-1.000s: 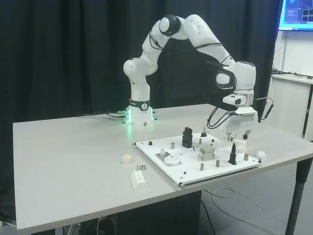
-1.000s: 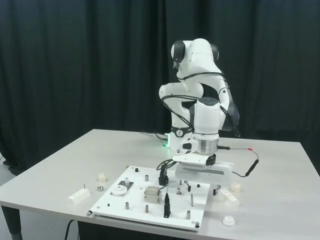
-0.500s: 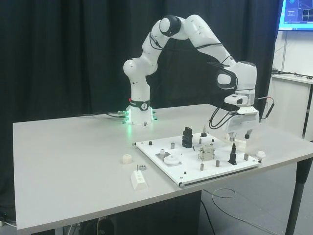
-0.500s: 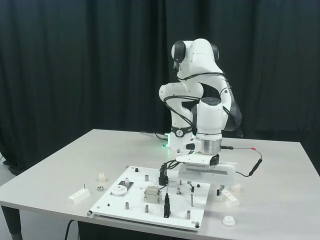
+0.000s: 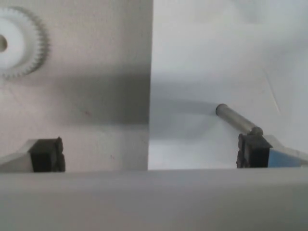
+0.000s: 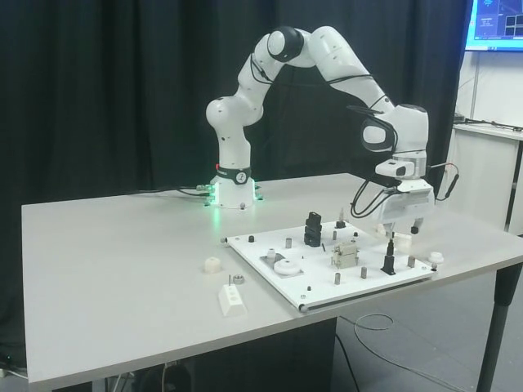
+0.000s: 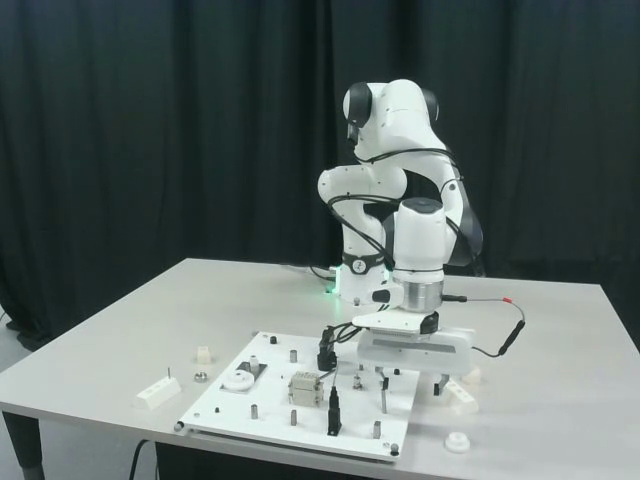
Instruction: Insert round peg 2.
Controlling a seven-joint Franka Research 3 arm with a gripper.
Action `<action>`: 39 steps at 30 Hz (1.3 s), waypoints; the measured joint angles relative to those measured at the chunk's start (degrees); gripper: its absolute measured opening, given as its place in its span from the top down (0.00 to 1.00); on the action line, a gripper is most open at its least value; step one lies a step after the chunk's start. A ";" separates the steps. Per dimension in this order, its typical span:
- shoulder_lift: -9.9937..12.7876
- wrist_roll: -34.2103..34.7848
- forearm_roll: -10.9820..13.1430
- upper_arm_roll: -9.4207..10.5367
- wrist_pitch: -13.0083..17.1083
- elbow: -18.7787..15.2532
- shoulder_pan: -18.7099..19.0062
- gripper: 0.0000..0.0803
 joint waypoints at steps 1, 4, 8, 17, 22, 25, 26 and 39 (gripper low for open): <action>0.01 0.10 0.00 0.00 0.07 0.00 0.00 0.00; 0.03 0.49 0.00 0.00 0.20 0.00 -0.01 0.00; 0.06 0.82 0.00 0.00 0.36 0.00 -0.02 0.00; 0.16 0.84 0.00 0.02 1.02 0.00 -0.03 0.00; 0.19 0.84 0.00 0.06 1.30 0.00 -0.03 0.00; 0.20 0.92 0.00 0.07 1.38 0.00 -0.03 0.00; 0.21 0.95 0.00 0.08 1.40 0.00 -0.03 0.00; 0.26 1.70 0.00 0.09 1.60 0.00 -0.03 0.00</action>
